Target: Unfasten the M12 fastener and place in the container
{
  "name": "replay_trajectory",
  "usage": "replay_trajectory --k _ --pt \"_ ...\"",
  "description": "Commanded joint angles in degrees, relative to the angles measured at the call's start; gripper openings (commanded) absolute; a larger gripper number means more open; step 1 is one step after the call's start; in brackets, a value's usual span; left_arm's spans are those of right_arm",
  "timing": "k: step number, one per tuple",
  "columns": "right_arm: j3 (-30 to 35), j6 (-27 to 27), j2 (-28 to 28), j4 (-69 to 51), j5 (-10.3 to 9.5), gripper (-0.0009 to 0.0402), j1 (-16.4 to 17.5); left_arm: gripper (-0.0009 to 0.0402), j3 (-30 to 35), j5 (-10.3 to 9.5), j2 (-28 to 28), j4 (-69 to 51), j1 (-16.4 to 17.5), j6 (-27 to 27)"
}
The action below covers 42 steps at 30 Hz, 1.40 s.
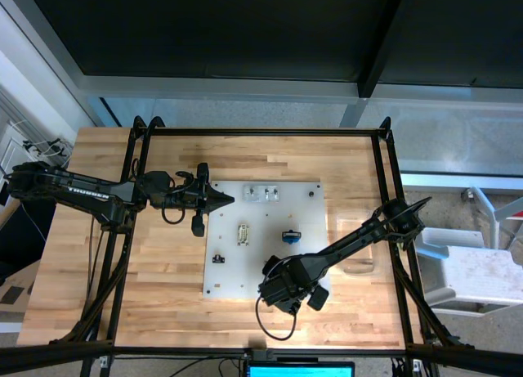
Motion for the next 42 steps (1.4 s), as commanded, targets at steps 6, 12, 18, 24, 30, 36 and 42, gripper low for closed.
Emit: replay_trajectory --k 6,12,18,24,30,36,42 --pt "0.0 -12.2 0.0 0.1 0.09 0.0009 0.0 0.0 0.0 0.02 0.0 0.0 0.0 0.0" --pt "0.0 -15.4 0.0 0.0 0.09 0.0009 0.0 0.0 0.0 0.02 0.0 0.0 0.0 0.0" --pt "0.0 -15.4 0.0 -0.1 0.07 0.0009 0.0 0.0 0.0 0.02 0.0 0.0 0.0 0.0" --pt "0.0 -15.3 0.0 0.0 0.07 0.003 0.0 0.0 0.0 0.02 0.0 0.0 0.0 0.0" --pt "0.0 -15.3 0.0 0.0 0.07 0.0111 0.0 0.0 0.0 0.02 0.0 0.0 0.0 0.0" --pt "0.0 -15.4 0.0 -0.1 0.07 0.0197 0.0 0.0 0.0 0.02 0.0 0.0 0.0 0.0" --pt "0.0 -15.1 -1.4 -1.5 0.07 0.0253 0.2 0.0 0.0 0.02 0.0 0.0 0.0 0.0"
